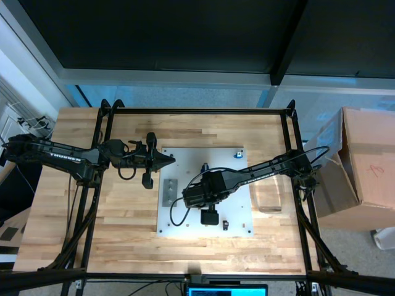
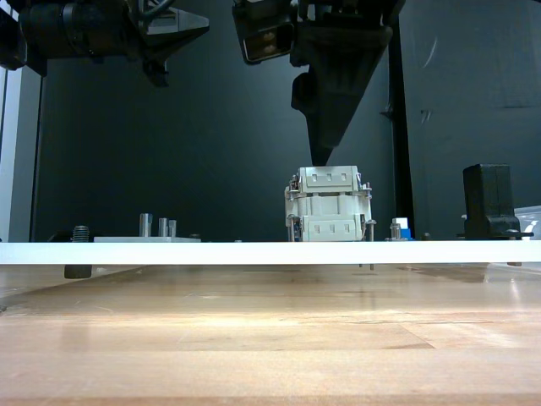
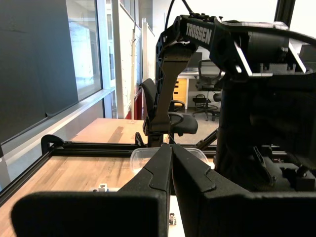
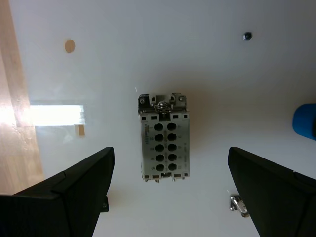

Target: Remove the HAN10E connector from the taskboard and place in the container

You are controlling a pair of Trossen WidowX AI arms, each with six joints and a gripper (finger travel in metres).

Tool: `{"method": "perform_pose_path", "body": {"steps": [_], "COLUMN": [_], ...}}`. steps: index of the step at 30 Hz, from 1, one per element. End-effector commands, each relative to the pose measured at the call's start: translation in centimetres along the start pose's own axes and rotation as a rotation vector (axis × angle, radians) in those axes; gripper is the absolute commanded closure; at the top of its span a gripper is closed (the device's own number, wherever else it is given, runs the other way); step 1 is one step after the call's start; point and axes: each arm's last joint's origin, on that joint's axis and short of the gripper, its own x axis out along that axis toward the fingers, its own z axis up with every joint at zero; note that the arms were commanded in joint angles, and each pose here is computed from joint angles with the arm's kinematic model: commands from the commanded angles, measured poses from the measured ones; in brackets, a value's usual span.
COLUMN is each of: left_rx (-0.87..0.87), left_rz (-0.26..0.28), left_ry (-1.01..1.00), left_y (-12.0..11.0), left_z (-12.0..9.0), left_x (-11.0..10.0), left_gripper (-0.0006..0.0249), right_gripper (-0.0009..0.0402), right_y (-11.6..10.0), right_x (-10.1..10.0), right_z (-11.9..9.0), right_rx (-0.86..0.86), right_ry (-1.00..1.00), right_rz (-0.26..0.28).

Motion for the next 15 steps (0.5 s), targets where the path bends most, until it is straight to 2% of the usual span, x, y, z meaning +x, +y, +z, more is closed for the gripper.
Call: {"method": "perform_pose_path", "body": {"steps": [1,10,15], "left_rx": [0.0,0.0,0.0], "left_rz": [0.0,0.0,0.0], "left_ry": [0.0,0.0,0.0], "left_y": [0.0,0.0,0.0], "left_z": [0.0,0.0,0.0], "left_x": [0.0,0.0,0.0], "left_gripper": [0.0243,0.0243,0.0243], "right_gripper": [0.0071,0.0073,0.0097], "right_y": [0.0,0.1,0.2], "right_x": [0.6,2.2,2.7], "right_z": [0.0,-0.3,-0.4], "right_rx": [0.001,-0.004,-0.01], "right_ry": [-0.008,-0.017,-0.022], "right_rz": [0.003,0.006,0.007]}}
